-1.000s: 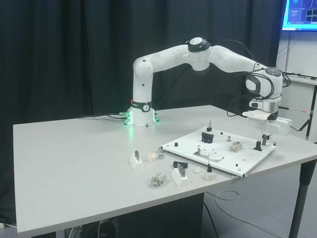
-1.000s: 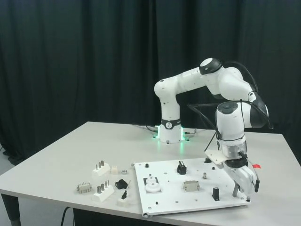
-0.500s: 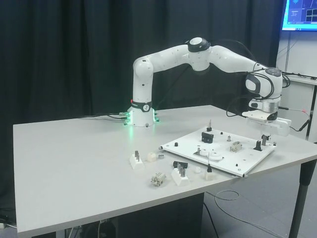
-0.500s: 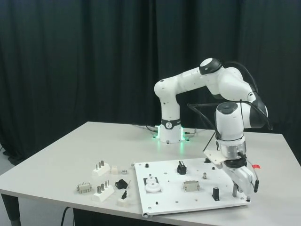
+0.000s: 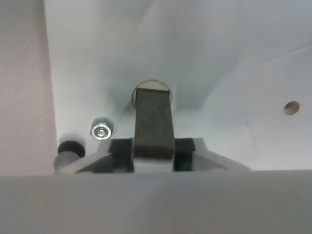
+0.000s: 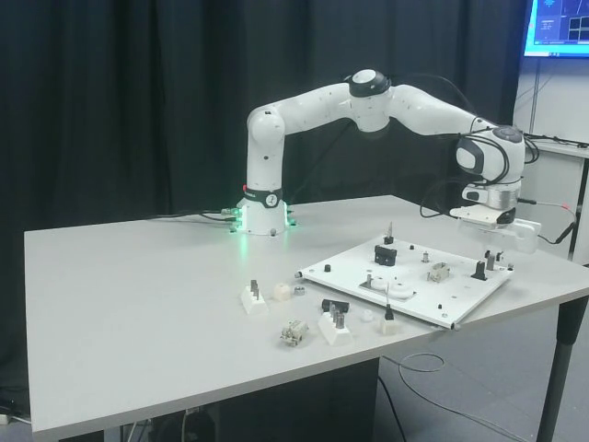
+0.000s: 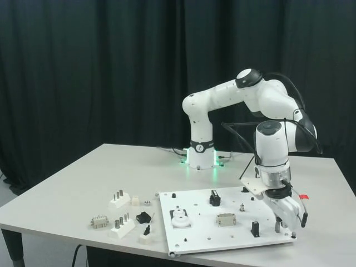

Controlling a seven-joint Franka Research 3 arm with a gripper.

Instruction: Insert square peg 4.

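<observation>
The grey square peg (image 5: 153,122) stands upright with its lower end in a round socket of the white board (image 5: 229,73). My gripper (image 5: 153,153) hangs over the peg's top, one finger on each side, with a narrow dark gap between each finger and the peg. It looks open. In the second room view the peg (image 7: 277,227) stands near the right front corner of the board (image 7: 206,236), just under the gripper (image 7: 280,221). In the first room view the gripper (image 6: 495,252) is above the board's (image 6: 409,281) far right corner.
A screw (image 5: 101,131) and a black standoff (image 5: 70,147) sit at the board's edge beside the peg. On the board stand a black block (image 7: 214,197), a white gear (image 7: 179,218) and a connector (image 7: 226,219). White holders (image 7: 122,199) and small parts lie left of it.
The gripper has risen slightly above the board. The peg stays upright in its socket.
</observation>
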